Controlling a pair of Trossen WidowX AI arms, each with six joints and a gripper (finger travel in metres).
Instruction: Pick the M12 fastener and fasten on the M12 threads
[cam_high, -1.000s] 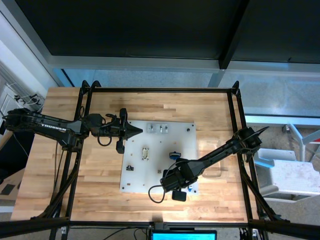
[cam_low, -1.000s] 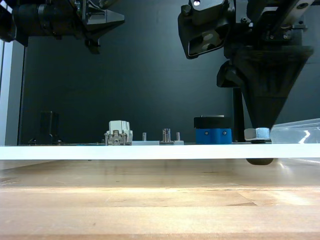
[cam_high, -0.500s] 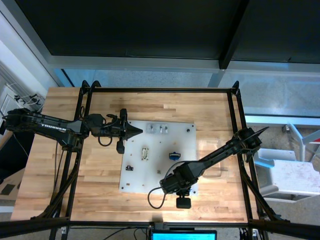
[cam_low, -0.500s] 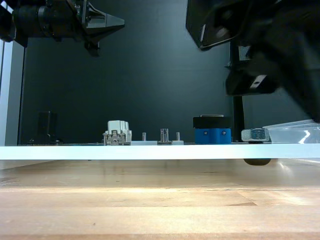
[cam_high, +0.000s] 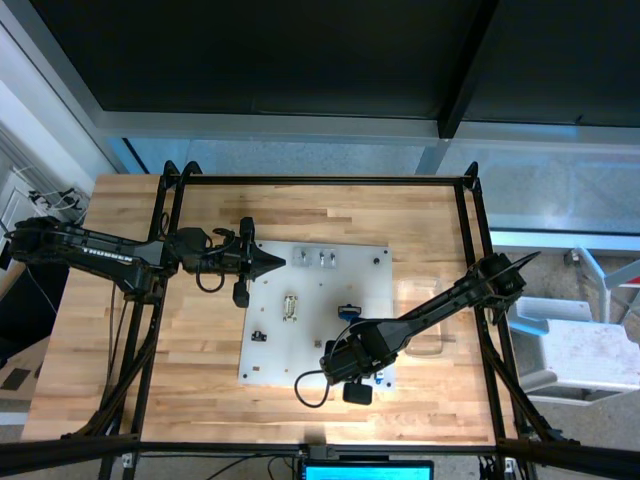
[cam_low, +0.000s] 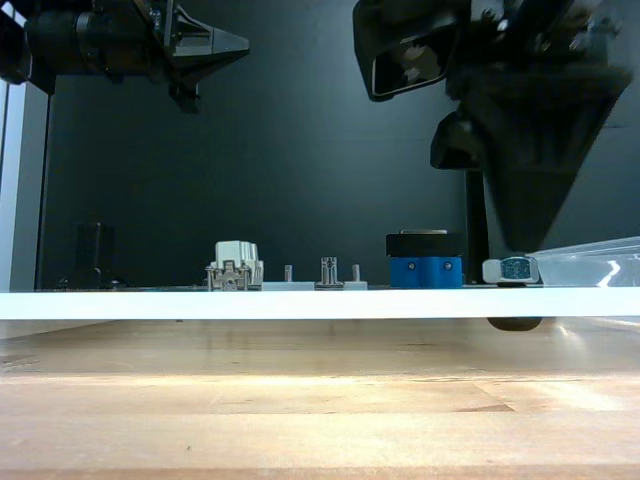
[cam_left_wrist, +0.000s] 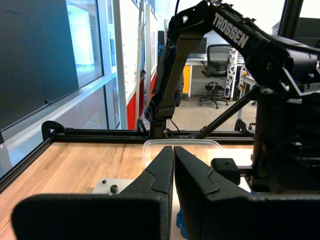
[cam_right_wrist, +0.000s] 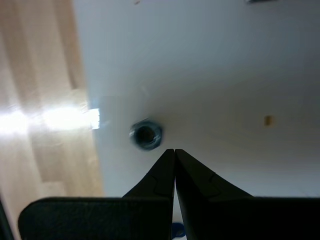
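High view gives me the layout: the white board (cam_high: 300, 345) lies in the middle of the wooden surface (cam_high: 150, 350), with a clear tray (cam_high: 418, 293) just off its right edge. My right arm (cam_high: 440, 308) reaches in from the right and bends down over the board's near right corner, so from up here it hides the spot beneath it.

The right tool (cam_right_wrist: 174, 150) points straight down at the board there. The right wrist view shows its two fingers pressed together to a thin seam, holding nothing. Just beside the tips, and apart from them, the nut (cam_right_wrist: 154, 141) sits on the bare white board close to the board's edge, not in the tray. Something dark fills its bore, which I take for the stud (cam_right_wrist: 145, 134). No ribs show, so I read the nut as on its stud, though I cannot tell how far down.

Low view agrees. The silver nut rests at board level to the right of a blue block (cam_low: 426, 270), in front of the tray. The right tool's tip hangs just above it with a sliver of gap.

The left tool (cam_left_wrist: 173, 149) hovers high over the board's far left edge, pointing right across the board. Left wrist view shows its fingers closed against each other with only a hairline slit between, and nothing in them.
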